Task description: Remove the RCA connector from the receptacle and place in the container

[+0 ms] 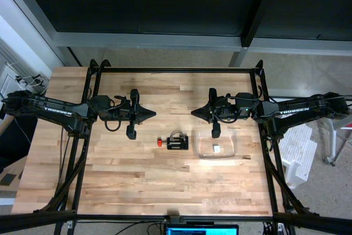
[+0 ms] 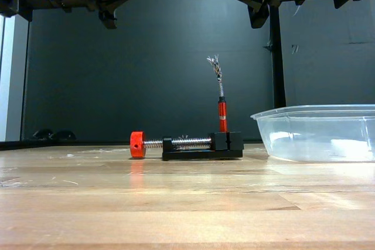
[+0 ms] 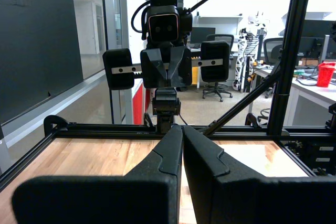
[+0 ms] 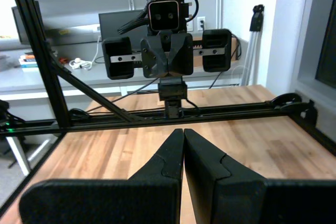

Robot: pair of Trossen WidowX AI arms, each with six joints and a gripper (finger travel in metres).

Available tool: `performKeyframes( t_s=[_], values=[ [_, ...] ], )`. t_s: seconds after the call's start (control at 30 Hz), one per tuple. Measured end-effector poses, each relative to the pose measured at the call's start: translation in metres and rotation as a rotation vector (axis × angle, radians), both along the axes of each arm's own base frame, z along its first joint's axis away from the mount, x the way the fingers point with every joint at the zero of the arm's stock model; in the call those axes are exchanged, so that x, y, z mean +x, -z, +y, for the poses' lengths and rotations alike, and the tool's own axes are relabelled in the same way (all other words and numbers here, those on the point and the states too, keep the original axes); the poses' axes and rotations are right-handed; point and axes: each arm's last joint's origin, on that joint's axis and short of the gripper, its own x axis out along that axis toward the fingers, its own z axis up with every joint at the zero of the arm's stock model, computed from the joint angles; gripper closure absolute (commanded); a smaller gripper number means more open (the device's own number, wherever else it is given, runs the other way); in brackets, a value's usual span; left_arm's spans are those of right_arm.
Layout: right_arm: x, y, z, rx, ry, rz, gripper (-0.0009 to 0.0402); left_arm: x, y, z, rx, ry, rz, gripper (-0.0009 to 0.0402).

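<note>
The RCA connector (image 2: 222, 115) stands upright in the receptacle (image 1: 176, 143) at the middle of the worktop (image 1: 137, 180). The container (image 1: 236, 148) sits just beside it at 3 o'clock. Raised above, the left tool (image 1: 153, 114) hovers at the receptacle's 10 o'clock and the right tool (image 1: 193, 113) at 1 o'clock, both with fingers pressed together and gripping nothing.

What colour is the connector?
The connector is red, best in low view. Left gripper and right gripper hang shut above the table.

Wood-top table (image 1: 137, 177) carries the receptacle (image 1: 177, 142) near centre, the container (image 1: 232, 142) just right of it, not touching.
</note>
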Motion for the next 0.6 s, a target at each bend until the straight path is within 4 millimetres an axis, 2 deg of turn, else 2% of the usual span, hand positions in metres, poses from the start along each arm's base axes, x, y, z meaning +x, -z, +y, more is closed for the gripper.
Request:
performKeyframes(
  t_s=[0.13,0.6],
  values=[
    [0.0,0.001,0.003,0.002,-0.009,0.048,0.0393,0.0,0.0,0.0,0.0,0.0,0.0,0.0393],
    [0.008,-0.014,0.012,-0.022,-0.034,0.538,0.0393,0.0,0.0,0.0,0.0,0.0,0.0,0.0393]
  ],
)
